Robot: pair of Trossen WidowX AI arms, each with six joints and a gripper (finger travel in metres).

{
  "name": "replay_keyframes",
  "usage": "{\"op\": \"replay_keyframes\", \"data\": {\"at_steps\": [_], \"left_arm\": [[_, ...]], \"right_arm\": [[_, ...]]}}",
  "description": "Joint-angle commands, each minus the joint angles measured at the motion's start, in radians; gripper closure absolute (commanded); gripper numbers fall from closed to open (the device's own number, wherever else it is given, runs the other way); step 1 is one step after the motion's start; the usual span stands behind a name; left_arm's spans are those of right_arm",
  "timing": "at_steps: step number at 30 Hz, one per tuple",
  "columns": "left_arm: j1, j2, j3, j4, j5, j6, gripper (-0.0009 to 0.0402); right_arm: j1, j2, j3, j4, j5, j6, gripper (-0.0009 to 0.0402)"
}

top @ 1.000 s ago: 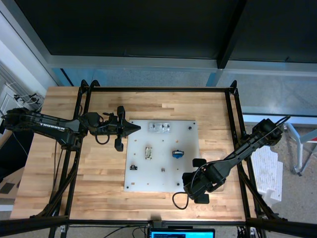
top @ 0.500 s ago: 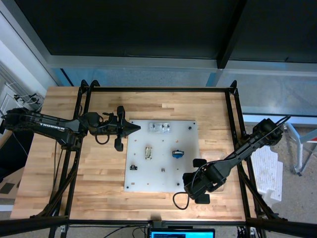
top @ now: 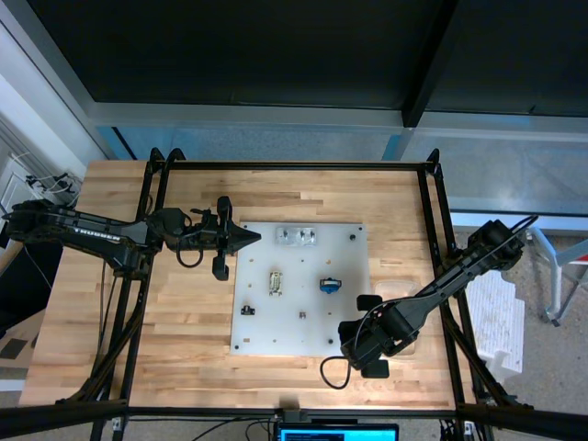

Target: Pick the RJ45 connector and install on taskboard

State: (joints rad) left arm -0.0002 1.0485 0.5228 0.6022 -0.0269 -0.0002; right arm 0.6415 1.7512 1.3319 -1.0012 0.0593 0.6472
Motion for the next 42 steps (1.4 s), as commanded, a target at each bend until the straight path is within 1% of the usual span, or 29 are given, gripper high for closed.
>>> {"op": "replay_keyframes", "data": {"at_steps": [1,7,16,29,42], "left_arm": [[0.0,0.0,0.0,0.0,0.0,0.0,0.0393],[0.0,0.001,0.0,0.0,0.0,0.0,0.0393],[0.0,0.0,0.0,0.0,0.0,0.0,0.0393],[0.0,0.001,0.0,0.0,0.0,0.0,0.0393],[0.0,0.001,0.0,0.0,0.0,0.0,0.0393]], "right_arm": [[0.0,-0.002,-0.004,0.004,0.0,-0.001,0.0393],[0.001,-0.002,-0.037,0.05,-0.003,-0.001,0.0393],[0.0,-0.002,-0.061,0.062,-0.003,-0.002,0.0393],[0.001,-0.002,-0.063,0.064,-0.002,-0.001,0.0392],[0.001,-0.017,-0.058,0.064,0.001,-0.002,0.0346]]}}
